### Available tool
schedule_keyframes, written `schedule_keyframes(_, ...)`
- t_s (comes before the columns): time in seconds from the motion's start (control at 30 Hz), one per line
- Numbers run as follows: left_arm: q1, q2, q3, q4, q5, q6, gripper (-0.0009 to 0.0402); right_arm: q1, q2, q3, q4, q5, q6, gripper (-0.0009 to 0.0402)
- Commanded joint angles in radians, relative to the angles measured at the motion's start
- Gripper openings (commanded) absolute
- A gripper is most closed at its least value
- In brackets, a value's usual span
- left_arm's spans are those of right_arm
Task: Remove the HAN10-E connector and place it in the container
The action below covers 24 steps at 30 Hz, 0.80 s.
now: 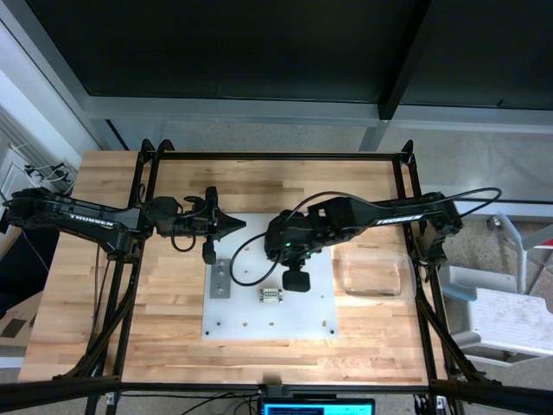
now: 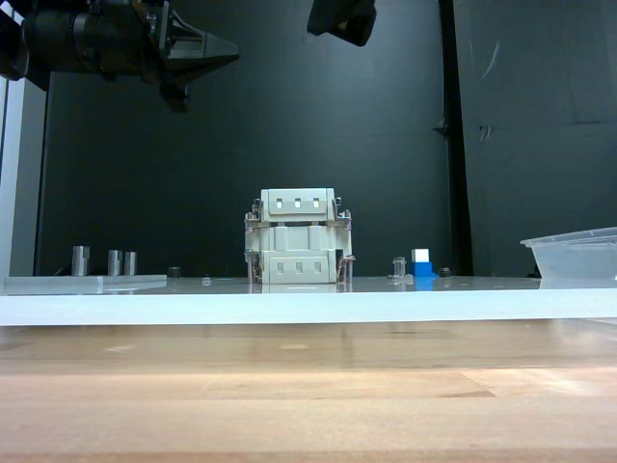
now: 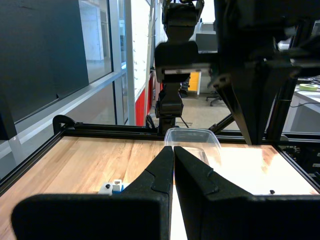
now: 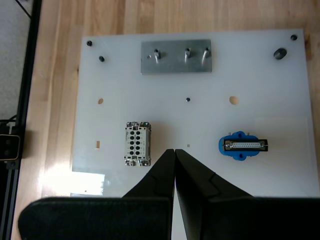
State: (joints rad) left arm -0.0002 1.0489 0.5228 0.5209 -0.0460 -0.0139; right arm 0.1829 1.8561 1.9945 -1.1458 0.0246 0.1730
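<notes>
The HAN10-E connector [image 1: 271, 296] [image 2: 297, 241] [image 4: 137, 144] is a light-grey and beige block standing on the white board [image 1: 298, 316], near its front. High above the board, a little behind and to the right of the connector, my right gripper [image 1: 296, 281] [image 2: 342, 19] [image 4: 174, 151] points down, shut and holding nothing. My left gripper [image 1: 244, 226] [image 2: 217, 46] [image 3: 173, 150] hovers shut and empty over the board's back left, pointing right. The container [image 1: 373, 275] [image 2: 578, 253] [image 3: 192, 140], a clear tray, rests on the table right of the board.
A grey metal plate with pegs [image 1: 221, 278] [image 4: 176, 56] lies at the board's left edge. A blue upright piece [image 2: 420, 262] [image 4: 243, 145] [image 3: 116, 187] stands on the board under the right arm. A black frame [image 1: 276, 156] rims the wooden table.
</notes>
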Motion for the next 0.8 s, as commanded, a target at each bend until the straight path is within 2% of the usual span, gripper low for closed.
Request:
schedule_keyframes(0.03, 0.0, 0.0, 0.0, 0.0, 0.0, 0.0, 0.0, 0.005, 0.054, 0.053, -0.038, 0.003, 0.006, 0.0)
schedule_keyframes(0.23, 0.0, 0.0, 0.0, 0.0, 0.0, 0.0, 0.0, 0.019, 0.127, 0.108, -0.069, 0.002, 0.029, 0.0)
schedule_keyframes(0.67, 0.0, 0.0, 0.0, 0.0, 0.0, 0.0, 0.0, 0.054, 0.2, 0.107, -0.077, 0.008, 0.057, 0.0001)
schedule_keyframes(0.8, 0.0, 0.0, 0.0, 0.0, 0.0, 0.0, 0.0, 0.068, 0.211, 0.107, -0.076, 0.006, 0.046, 0.0023)
